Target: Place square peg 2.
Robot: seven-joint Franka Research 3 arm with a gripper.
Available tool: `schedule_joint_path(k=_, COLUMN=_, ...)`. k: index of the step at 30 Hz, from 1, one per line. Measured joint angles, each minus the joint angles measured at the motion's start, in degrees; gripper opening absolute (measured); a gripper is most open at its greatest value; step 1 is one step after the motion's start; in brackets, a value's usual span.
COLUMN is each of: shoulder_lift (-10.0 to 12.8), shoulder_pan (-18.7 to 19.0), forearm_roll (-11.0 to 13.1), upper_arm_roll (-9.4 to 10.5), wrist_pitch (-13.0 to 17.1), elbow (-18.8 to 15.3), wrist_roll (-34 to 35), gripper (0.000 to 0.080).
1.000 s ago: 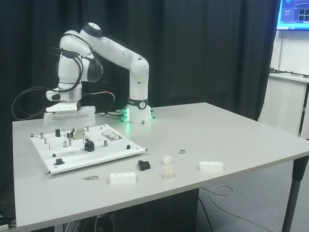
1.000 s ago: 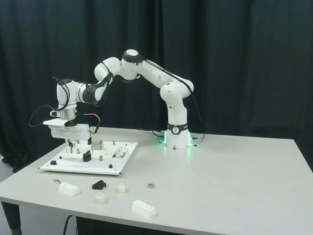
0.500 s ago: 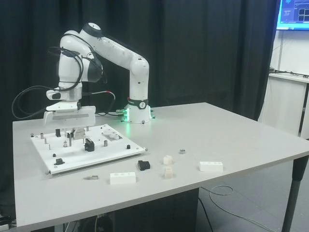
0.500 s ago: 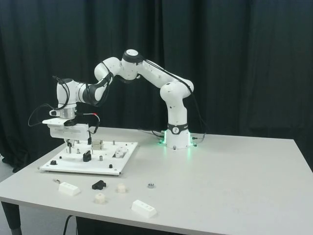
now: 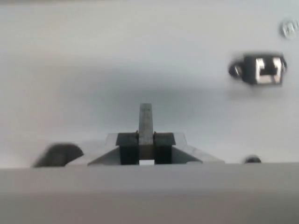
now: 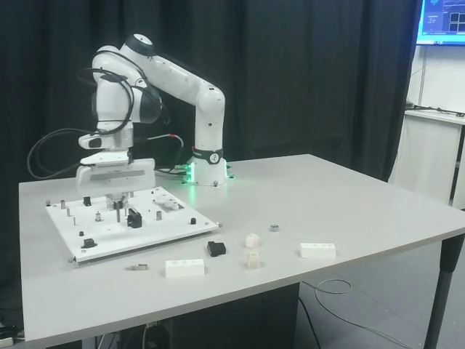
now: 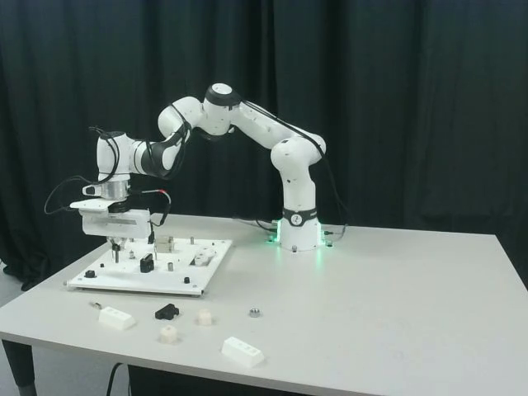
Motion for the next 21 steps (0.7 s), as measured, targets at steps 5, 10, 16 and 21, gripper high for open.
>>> schedule_joint_path(k=5, shoulder_lift=-0.05, shoulder_pan=2.05, forearm_roll=0.42, upper_arm_roll=0.0, wrist_pitch=1.24, elbow=0.0, wrist_roll=1.03, gripper=0.0065)
schedule_joint_path(k=10, shoulder_lift=-0.37, shoulder_pan=4.51, forearm_roll=0.48, upper_arm_roll=-0.03, wrist_pitch=1.91, elbow=0.0, wrist_roll=2.47, gripper=0.0065)
schedule_joint_path(k=16, shoulder_lift=-0.82, shoulder_pan=7.55, forearm_roll=0.47, upper_arm_roll=-0.43, wrist_pitch=2.04, elbow=0.02, wrist_roll=4.52, gripper=0.0065)
schedule_joint_path(k=21, shoulder_lift=-0.82, shoulder_pan=9.96, forearm_roll=0.36, upper_arm_roll=-1.26, wrist_pitch=2.2, elbow=0.13, wrist_roll=6.06, gripper=0.0065)
